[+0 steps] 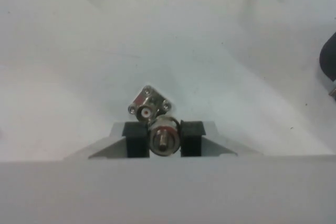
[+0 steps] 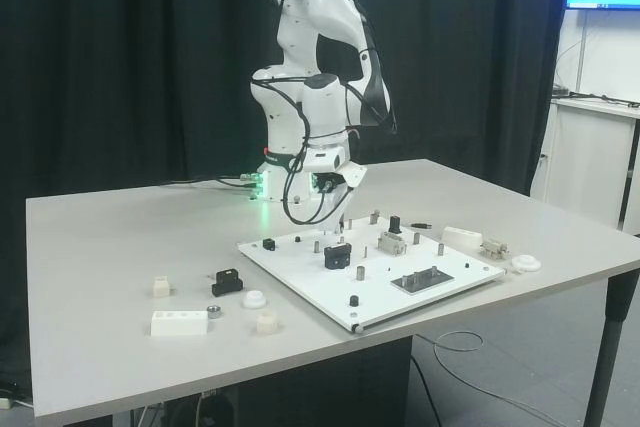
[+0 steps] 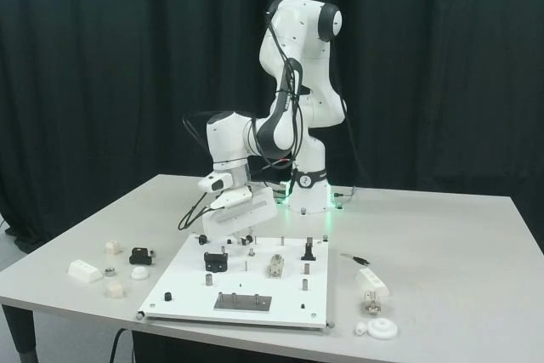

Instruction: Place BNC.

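On my wrist view, the gripper (image 1: 164,139) has its 2 black fingers (image 1: 136,140) closed narrowly around a metal cylindrical BNC plug (image 1: 164,140), one finger pressing each side of its barrel. Just beyond the fingertips, and touching or nearly touching the plug's front, sits a small square-flanged metal BNC socket (image 1: 149,105) with a white centre, mounted on the white board (image 1: 173,40).

On my first room view, the gripper (image 2: 343,215) hangs low over the far edge of the white board (image 2: 450,292) on the grey table (image 2: 120,247); I cannot make out the plug there.

On my second room view, the gripper (image 3: 248,239) is just above the white board (image 3: 183,286), near its far left corner.
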Controlling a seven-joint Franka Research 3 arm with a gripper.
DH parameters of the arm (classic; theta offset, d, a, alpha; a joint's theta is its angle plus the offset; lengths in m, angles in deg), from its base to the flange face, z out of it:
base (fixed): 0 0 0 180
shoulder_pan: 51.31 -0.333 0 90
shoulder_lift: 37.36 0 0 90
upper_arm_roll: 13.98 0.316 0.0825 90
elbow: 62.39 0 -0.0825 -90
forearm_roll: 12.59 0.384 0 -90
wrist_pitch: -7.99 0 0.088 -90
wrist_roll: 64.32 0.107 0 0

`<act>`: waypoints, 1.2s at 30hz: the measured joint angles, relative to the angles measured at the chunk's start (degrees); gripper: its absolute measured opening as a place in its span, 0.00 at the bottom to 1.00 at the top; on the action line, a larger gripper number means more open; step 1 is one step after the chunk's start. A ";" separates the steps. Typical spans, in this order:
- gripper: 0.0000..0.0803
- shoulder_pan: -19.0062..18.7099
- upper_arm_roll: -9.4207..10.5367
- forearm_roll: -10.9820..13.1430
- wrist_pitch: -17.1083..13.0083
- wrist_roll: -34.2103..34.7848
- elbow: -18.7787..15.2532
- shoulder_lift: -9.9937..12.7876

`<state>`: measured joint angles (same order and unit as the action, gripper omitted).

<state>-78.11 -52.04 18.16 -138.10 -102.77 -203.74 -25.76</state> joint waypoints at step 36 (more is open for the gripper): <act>0.16 -0.01 -3.87 -5.84 -0.03 4.26 2.91 -1.00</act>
<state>-78.12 -55.91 12.32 -138.12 -98.51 -200.83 -26.76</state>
